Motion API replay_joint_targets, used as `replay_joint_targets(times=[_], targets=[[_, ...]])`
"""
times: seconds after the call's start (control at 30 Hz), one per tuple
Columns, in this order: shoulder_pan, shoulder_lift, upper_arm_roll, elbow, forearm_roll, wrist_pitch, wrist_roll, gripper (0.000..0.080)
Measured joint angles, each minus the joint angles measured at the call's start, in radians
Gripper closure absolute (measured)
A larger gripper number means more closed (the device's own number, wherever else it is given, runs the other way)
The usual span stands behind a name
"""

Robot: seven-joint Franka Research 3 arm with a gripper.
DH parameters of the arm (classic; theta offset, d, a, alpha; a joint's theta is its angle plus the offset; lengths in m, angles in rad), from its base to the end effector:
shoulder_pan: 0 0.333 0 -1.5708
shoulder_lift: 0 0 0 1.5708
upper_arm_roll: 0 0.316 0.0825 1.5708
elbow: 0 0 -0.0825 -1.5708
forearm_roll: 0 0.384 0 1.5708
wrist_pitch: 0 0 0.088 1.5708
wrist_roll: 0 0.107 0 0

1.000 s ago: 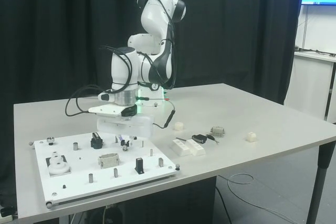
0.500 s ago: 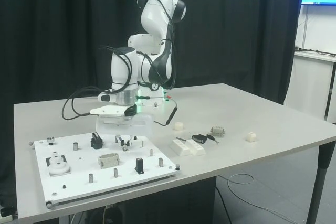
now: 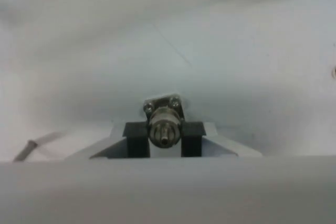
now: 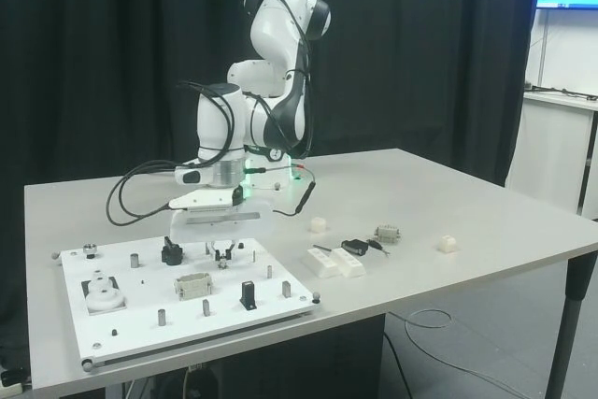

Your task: Remove BNC.

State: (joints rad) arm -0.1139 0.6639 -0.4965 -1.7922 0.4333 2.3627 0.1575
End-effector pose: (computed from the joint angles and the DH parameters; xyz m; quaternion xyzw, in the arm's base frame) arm 0.5532 -0.3498 0.2156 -0.8804 0.4741 -0.0078 0.0006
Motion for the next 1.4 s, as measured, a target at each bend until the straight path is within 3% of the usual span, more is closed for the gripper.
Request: replay_joint_targets(times=[0.5, 1.03, 1.4], targets=[[-0.001, 0.0, -0.002, -0.001, 0.0, 0.001, -0.356, 0.0678], [-0.002, 0.001, -0.002, -0.001, -0.001, 0.006, -0.65, 0.0678], [-0.002, 0.001, -0.002, -0.001, -0.002, 0.008, -0.755, 0.0678]])
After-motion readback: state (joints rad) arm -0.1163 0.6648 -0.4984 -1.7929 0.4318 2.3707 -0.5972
